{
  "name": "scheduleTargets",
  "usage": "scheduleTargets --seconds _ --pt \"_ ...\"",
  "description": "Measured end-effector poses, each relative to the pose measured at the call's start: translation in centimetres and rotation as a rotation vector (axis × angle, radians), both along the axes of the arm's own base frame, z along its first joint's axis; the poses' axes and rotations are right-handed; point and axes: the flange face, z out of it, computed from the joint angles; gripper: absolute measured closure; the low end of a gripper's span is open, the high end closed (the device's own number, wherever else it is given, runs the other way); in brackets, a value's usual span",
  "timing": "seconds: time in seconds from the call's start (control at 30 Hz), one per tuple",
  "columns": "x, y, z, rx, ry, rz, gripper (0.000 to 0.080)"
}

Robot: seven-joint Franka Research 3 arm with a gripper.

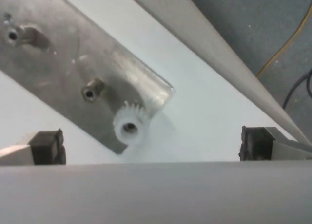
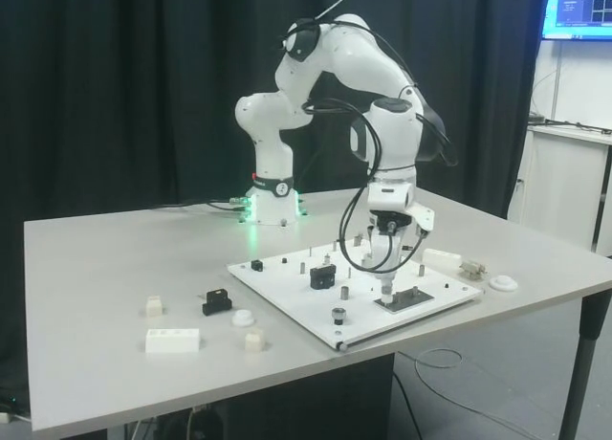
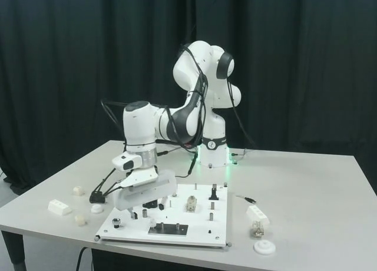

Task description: Remove small gear.

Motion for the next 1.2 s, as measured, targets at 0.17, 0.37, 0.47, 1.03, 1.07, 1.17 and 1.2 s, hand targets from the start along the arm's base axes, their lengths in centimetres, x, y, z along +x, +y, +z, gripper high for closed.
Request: scheduleTargets --seconds 0.17,0.37,0.47,1.03,1.07,1.17,1.2 --pt "-0.2 0.9 -0.5 -0.024 0.008 0.009 0.0003" --pt "-0.5 1.4 -1.1 -0.044 0.025 0.03 0.0003" --pt "-0.6 1.6 -1.3 -0.053 0.032 0.041 0.0003" --pt "-1.1 1.7 -3.4 -0.082 0.001 0.039 0.0003" --pt "-1.1 1.7 -3.6 -0.083 -0.003 0.039 0.0003" --pt "-1.3 1.8 -4.0 -0.086 -0.014 0.039 0.0003" --pt "-1.3 1.9 -4.1 -0.087 -0.017 0.039 0.0003"
